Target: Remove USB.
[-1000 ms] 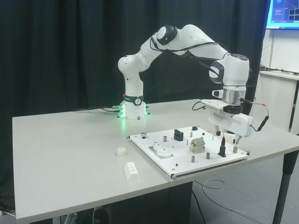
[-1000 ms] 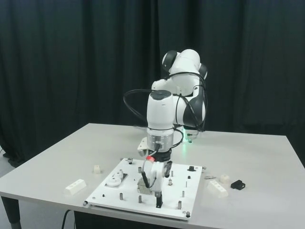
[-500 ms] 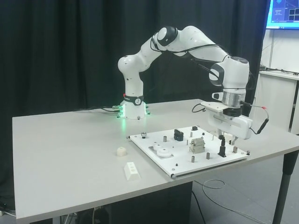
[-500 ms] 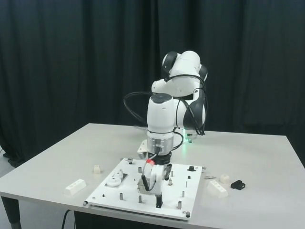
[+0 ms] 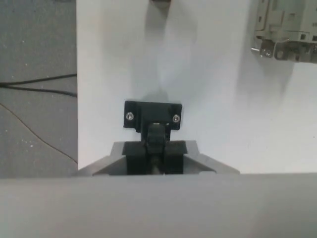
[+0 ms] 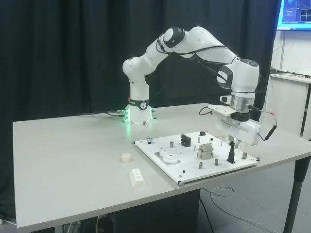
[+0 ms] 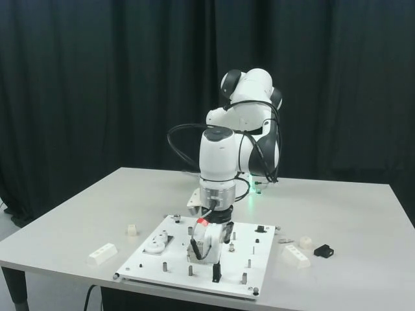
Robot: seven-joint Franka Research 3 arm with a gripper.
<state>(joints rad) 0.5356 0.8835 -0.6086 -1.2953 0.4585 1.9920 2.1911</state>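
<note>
A black USB plug (image 5: 155, 135) stands upright in a black socket block (image 5: 152, 115) on the white board (image 5: 208, 99), close to the board's edge. My gripper (image 5: 155, 163) is straight above it, and its black fingers (image 5: 136, 157) press against both sides of the plug, so it is shut on it. From the first room view the plug (image 6: 232, 155) is at the board's right front part, under the gripper (image 6: 233, 144). The second room view has the plug (image 7: 216, 272) near the board's front edge, below the gripper (image 7: 214, 260).
The board (image 6: 160, 145) also carries a grey metal connector (image 6: 205, 150), a white gear (image 6: 170, 158), a black part (image 6: 185, 141) and several short pegs. Two white blocks (image 6: 137, 177) (image 6: 126, 157) lie on the table beside it. Cables (image 5: 34, 84) run on the floor past the table edge.
The gripper has come down onto the USB plug and shifted slightly towards it. The plug still stands in its socket.
</note>
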